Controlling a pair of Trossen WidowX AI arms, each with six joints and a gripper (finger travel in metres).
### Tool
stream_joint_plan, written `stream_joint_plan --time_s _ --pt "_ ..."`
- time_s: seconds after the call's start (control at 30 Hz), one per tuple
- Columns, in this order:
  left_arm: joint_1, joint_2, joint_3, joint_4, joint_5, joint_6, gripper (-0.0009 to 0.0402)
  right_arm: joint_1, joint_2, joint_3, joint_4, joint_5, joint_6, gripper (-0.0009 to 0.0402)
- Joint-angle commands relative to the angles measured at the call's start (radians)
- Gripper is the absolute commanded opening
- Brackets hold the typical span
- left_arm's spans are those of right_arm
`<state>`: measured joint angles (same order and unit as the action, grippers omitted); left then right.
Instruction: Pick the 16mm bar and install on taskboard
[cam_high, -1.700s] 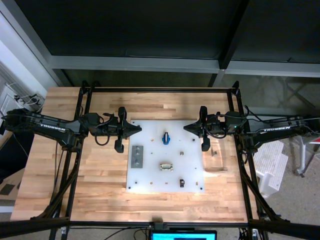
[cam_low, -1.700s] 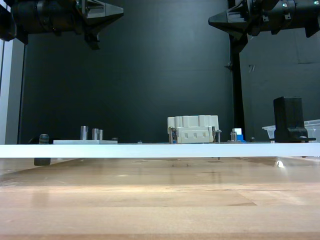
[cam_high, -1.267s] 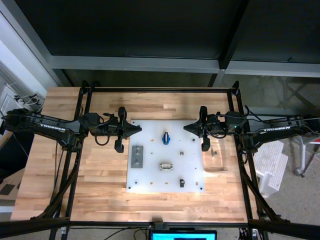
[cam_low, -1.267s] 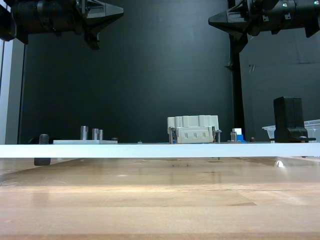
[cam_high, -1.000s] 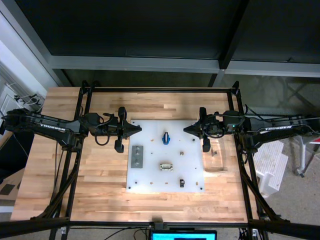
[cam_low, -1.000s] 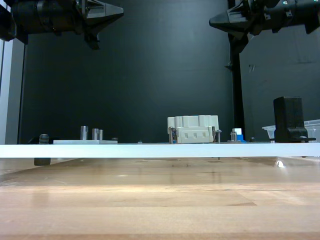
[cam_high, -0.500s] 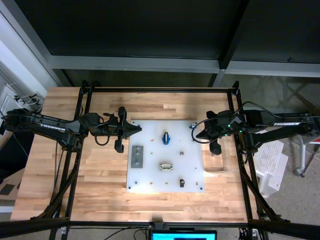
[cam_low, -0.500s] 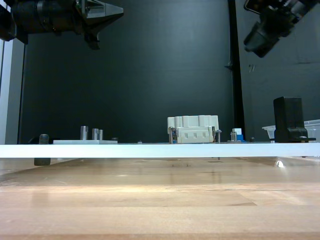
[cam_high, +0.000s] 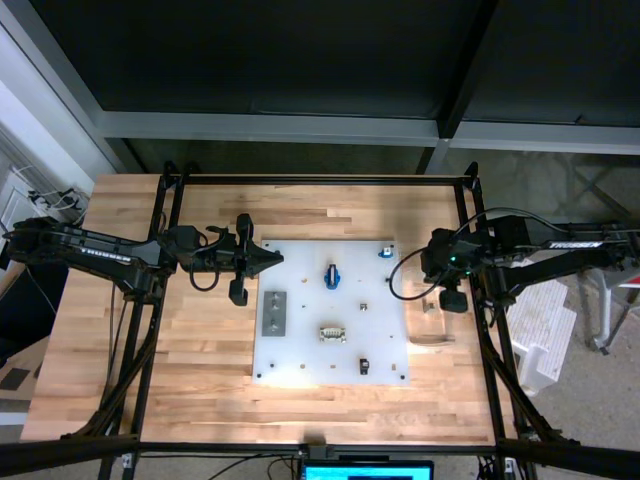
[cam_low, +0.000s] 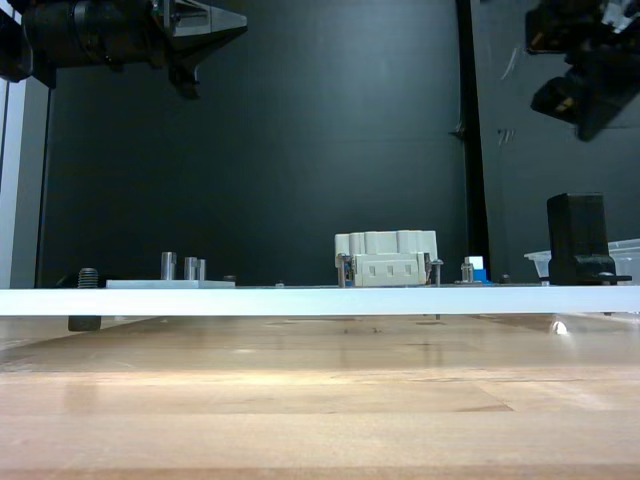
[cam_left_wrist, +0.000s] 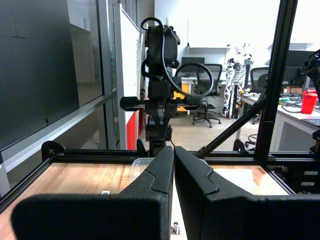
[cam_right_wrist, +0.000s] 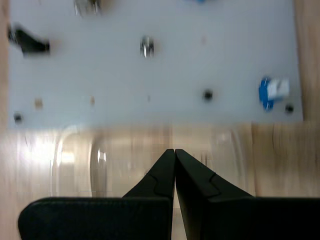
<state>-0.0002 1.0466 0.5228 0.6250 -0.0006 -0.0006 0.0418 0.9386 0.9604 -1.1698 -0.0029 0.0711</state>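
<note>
Left gripper (cam_high: 274, 258) hung high over the far-left edge of the white taskboard (cam_high: 300, 352), pointing level toward the middle; its fingers (cam_left_wrist: 161, 170) were pressed together with nothing between them. Right gripper (cam_high: 445, 281) was off the board's right edge, tipped downward over the clear tray (cam_right_wrist: 75, 150) on the wooden table (cam_high: 200, 380), just beside the board; its fingers (cam_right_wrist: 165, 172) were also pressed together and held nothing. The 16mm bar could not be made out in any view, so its place relative to either gripper could not be told. On the board: grey peg block (cam_high: 273, 313), beige connector (cam_low: 385, 258), blue part (cam_high: 333, 275).
</note>
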Motion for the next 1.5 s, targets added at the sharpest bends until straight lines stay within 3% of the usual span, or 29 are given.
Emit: stream_joint_plan --time_s 0.03,0.43,0.8,1.03,1.2,1.37,1.5 --pt "0.000 0.000 0.000 0.000 0.000 0.000 0.0000 0.016 0.002 -0.003 -0.061 0.002 0.000 0.0000" --pt "0.000 0.000 0.000 0.000 0.000 0.000 0.0000 0.135 0.041 -0.005 -0.120 0.011 0.050 0.0006" --pt "0.000 0.000 0.000 0.000 0.000 0.000 0.0000 0.169 0.081 -0.069 -0.114 0.068 0.112 0.0145" --pt "0.000 0.000 0.000 0.000 0.000 0.000 0.0000 0.213 0.080 -0.102 -0.066 0.067 0.134 0.0220" --pt "0.000 0.000 0.000 0.000 0.000 0.000 0.0000 0.240 0.084 -0.136 -0.034 0.069 0.218 0.0259" --pt "0.000 0.001 0.000 0.000 0.000 0.000 0.0000 0.264 0.085 -0.165 -0.010 0.144 0.227 0.0282" --pt "0.000 0.000 0.000 0.000 0.000 0.000 0.0000 0.283 0.085 -0.185 0.008 0.142 0.227 0.0289"
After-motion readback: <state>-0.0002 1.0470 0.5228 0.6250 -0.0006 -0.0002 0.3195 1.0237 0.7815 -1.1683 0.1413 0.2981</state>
